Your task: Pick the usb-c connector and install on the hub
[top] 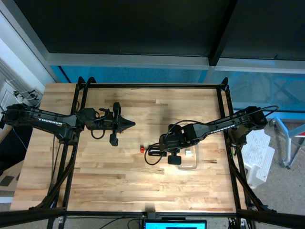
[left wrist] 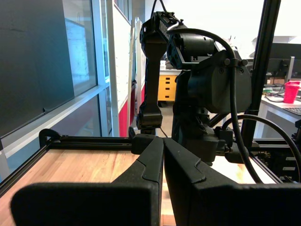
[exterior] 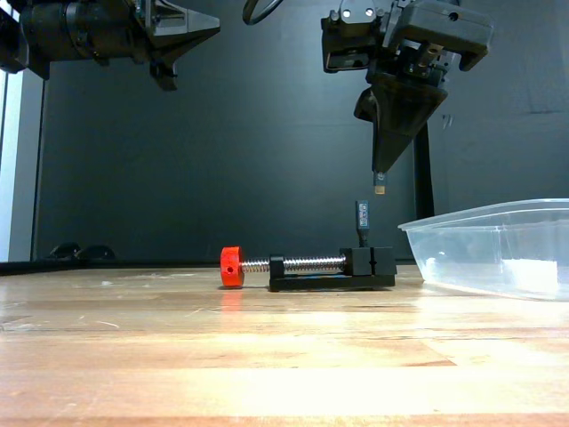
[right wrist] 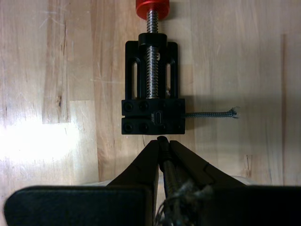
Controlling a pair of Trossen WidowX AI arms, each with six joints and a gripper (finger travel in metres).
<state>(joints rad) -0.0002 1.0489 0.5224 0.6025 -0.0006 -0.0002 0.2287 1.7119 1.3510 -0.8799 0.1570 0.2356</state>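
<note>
Over the left of the tabletop the left pincer hangs high, fingers pressed together. The right pincer hovers above the block end of the hub, pinched narrowly on the usb-c connector, whose tip points down, clear of the hub.

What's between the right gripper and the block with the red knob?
Only air, in the low view. The right gripper, shut on the usb-c connector, hangs above the hub, where a small upright piece stands. The left gripper hangs high at left.

"TROSSEN" on left arm
</note>
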